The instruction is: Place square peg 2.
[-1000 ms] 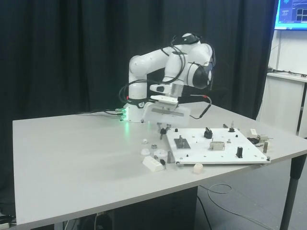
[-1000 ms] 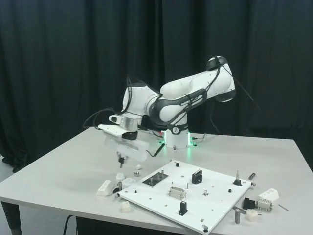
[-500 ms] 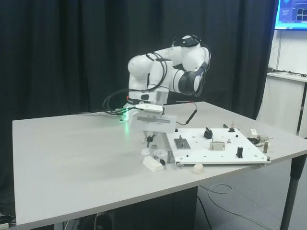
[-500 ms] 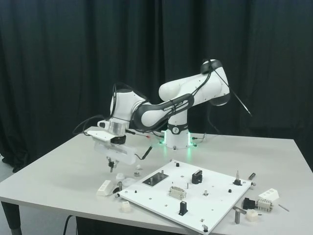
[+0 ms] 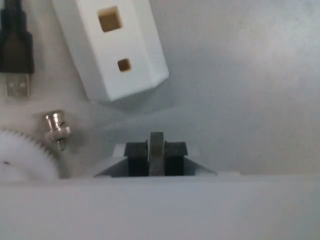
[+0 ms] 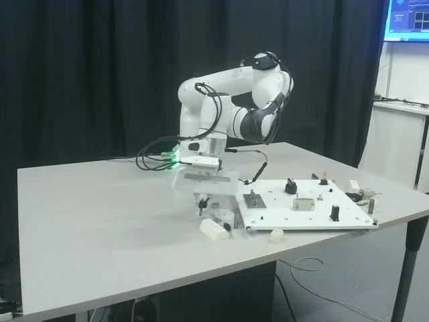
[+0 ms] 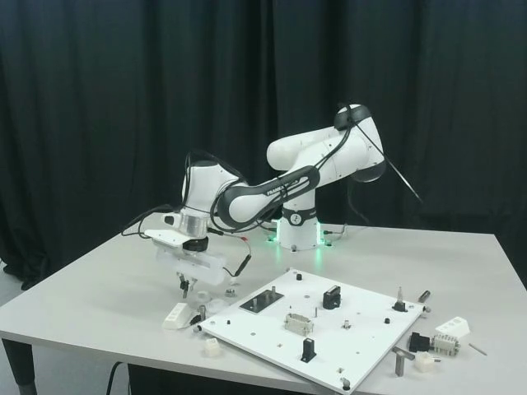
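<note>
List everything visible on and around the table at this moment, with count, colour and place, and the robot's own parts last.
Table: one, grey, carries everything.
Assembly board: one, white, on the table in front of the arm's base, with small black and grey fittings on it.
Two-hole block: one, white, on the table off the board's corner, near the gripper; two square holes on top.
Gear: one, white, toothed, beside the block.
USB plug: one, black, beside the block.
Small metal pin: one, grey, next to the gear.
Square peg: one, grey, between the fingers.
Curtain: black, behind the table.
Arm: one, white, green light at its base.
Gripper: one, black fingers, low over the table, shut on the peg.
</note>
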Motion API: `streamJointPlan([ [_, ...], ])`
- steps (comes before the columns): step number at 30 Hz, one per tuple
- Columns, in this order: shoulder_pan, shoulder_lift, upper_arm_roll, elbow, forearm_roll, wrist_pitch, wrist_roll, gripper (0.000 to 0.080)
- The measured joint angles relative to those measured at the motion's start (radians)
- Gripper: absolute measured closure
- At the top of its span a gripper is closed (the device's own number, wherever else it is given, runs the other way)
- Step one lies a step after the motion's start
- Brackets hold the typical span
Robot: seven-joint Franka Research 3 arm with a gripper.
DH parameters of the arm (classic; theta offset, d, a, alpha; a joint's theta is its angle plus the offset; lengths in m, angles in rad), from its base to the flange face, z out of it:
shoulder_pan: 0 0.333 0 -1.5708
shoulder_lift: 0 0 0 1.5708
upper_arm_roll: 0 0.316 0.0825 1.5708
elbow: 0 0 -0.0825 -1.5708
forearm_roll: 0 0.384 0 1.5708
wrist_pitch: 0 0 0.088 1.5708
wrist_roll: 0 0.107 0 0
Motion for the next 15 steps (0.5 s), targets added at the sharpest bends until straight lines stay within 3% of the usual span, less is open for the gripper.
streamJointPlan([
  [7, -0.001, -0.005, 0.013, -0.012, 0.032, 0.009, -0.029, 0.0738],
  [8, -0.001, -0.006, 0.014, -0.013, 0.036, 0.011, -0.031, 0.0651],
  [15, -0.001, -0.007, 0.017, -0.014, 0.037, 0.025, -0.034, 0.0651],
])
